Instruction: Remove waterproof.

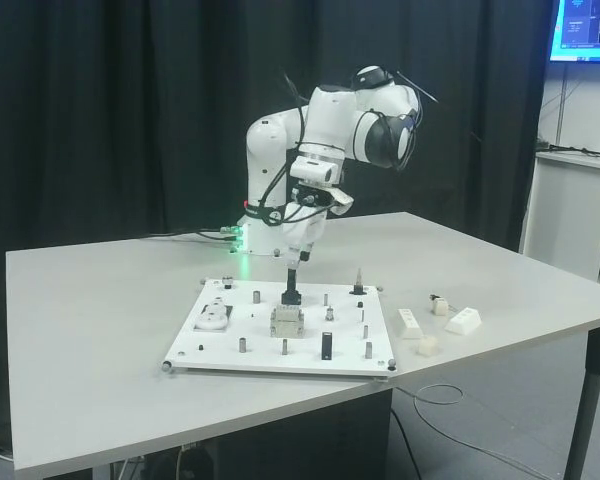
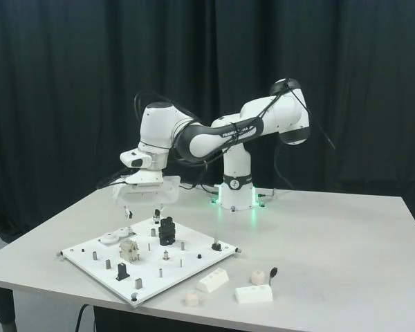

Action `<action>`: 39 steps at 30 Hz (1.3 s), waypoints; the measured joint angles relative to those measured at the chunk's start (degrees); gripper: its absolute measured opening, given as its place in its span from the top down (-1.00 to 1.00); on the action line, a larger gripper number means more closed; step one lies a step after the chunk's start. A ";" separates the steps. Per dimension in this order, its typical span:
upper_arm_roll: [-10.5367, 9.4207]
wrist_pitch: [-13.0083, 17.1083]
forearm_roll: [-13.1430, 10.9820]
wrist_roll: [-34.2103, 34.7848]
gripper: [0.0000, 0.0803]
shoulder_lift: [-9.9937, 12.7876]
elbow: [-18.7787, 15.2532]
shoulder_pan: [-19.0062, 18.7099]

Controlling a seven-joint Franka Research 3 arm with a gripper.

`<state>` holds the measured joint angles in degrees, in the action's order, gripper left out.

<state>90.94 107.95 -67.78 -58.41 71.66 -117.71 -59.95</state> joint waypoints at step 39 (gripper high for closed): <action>-3.87 -5.57 -7.60 -14.86 -0.99 2.29 8.02 11.86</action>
<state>87.07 102.38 -75.38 -73.27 73.95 -109.69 -48.09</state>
